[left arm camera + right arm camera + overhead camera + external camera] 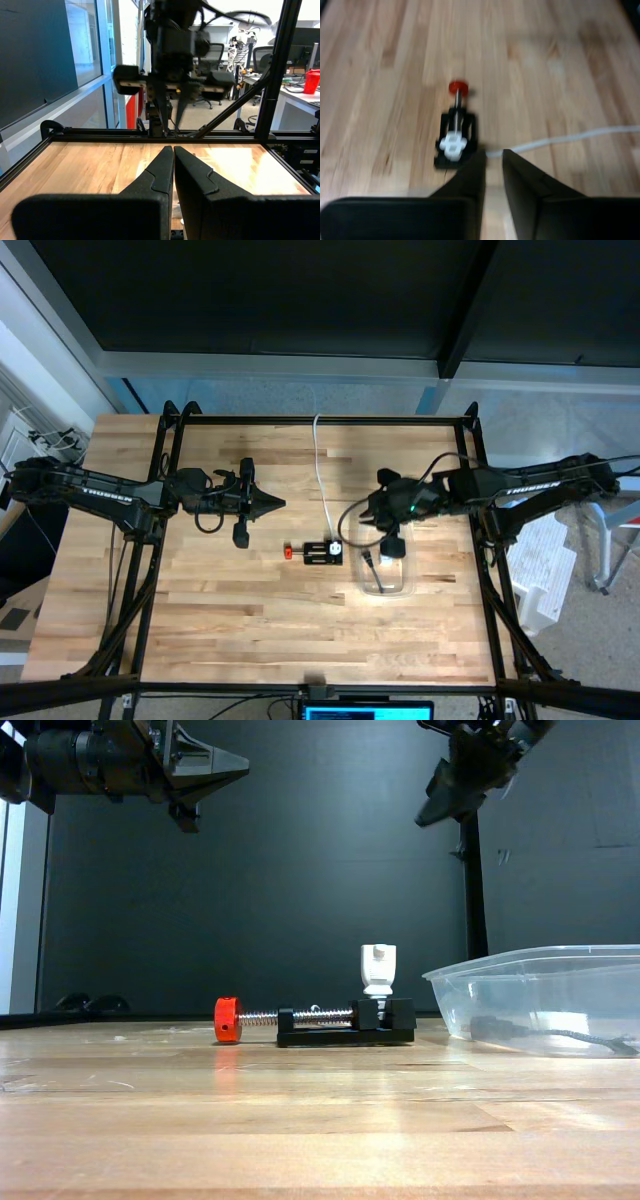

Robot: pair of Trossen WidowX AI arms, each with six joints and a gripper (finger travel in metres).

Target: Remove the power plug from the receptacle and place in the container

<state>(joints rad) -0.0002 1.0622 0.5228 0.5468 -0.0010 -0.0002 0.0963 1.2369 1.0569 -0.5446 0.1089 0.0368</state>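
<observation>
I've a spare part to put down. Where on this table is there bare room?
Bare wood spans the near strip in front of the receptacle and container, and the left side below the raised left gripper. Crowded: centre-right, where the white cable, receptacle and container, holding the power plug, cluster, with the right gripper above the container.

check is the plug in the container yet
In. The power plug lies inside the container, apart from the receptacle. Right pincer hangs above the container; left pincer hangs high, left of the receptacle.
</observation>
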